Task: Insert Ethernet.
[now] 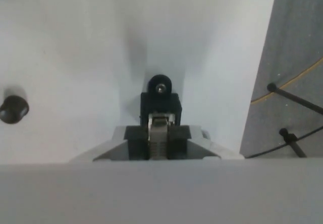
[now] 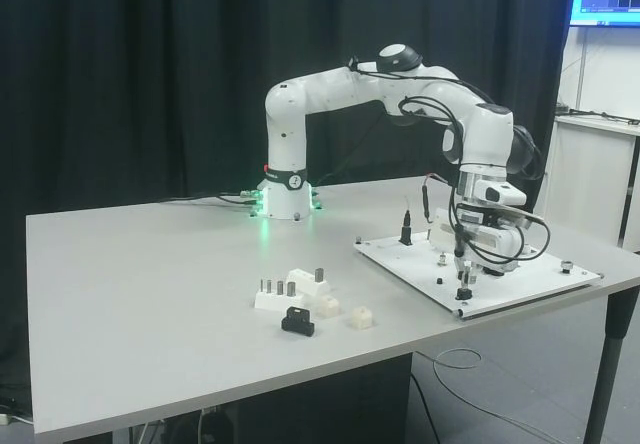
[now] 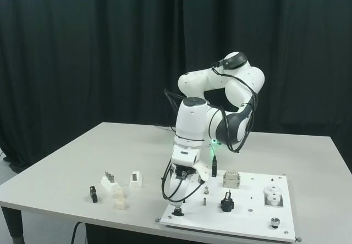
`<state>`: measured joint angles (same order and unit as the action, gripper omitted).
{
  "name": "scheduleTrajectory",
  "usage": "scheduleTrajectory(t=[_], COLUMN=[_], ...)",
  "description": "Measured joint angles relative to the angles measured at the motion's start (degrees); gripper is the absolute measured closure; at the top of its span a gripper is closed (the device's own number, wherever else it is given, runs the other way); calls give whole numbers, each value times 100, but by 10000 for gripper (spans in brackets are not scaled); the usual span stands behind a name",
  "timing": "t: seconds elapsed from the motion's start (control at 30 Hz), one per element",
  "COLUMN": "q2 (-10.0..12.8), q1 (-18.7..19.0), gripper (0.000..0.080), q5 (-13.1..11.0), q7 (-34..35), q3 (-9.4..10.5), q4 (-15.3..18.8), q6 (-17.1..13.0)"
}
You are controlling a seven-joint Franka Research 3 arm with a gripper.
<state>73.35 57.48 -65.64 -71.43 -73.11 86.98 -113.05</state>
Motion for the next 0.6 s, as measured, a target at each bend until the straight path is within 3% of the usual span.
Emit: scheduleTrajectory(t=[0.6], q2=[0], q1=[23], gripper=[729], q5=[-11], q7=[0], q3=[-1], q4=[30], q6=[-35])
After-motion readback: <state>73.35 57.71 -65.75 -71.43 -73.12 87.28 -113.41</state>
